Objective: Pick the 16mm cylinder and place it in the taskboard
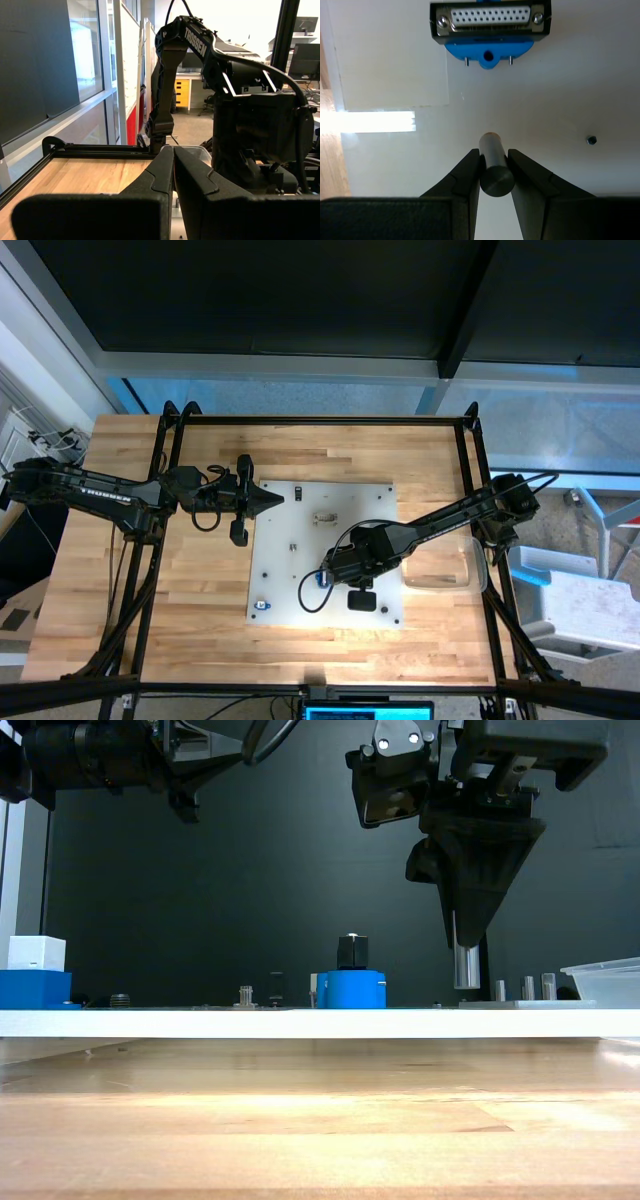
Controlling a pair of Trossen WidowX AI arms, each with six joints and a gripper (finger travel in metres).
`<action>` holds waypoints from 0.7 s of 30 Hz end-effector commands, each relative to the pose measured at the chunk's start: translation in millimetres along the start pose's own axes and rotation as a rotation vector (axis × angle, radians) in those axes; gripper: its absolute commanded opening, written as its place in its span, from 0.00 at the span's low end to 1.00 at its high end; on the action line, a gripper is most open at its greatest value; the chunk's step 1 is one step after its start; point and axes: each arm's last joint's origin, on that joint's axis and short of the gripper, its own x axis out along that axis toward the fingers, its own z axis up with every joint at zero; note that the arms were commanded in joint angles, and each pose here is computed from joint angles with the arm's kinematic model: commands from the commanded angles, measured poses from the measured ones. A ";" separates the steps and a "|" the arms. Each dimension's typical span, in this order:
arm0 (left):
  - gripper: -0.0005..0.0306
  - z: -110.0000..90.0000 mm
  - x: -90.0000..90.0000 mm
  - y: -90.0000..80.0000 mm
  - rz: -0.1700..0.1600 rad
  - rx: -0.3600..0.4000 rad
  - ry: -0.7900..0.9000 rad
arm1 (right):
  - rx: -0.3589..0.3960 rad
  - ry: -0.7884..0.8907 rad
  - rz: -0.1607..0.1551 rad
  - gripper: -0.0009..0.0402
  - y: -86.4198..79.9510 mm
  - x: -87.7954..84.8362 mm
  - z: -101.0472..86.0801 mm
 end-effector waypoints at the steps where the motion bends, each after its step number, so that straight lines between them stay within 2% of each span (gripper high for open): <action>1: 0.02 -0.1 0.1 0.0 0.000 0.000 0.000 | 0.000 0.003 -0.002 0.10 0.0 1.0 -0.9; 21: 0.02 -0.1 0.1 0.0 0.000 0.000 0.000 | -0.009 0.020 -0.016 0.10 0.8 11.5 0.3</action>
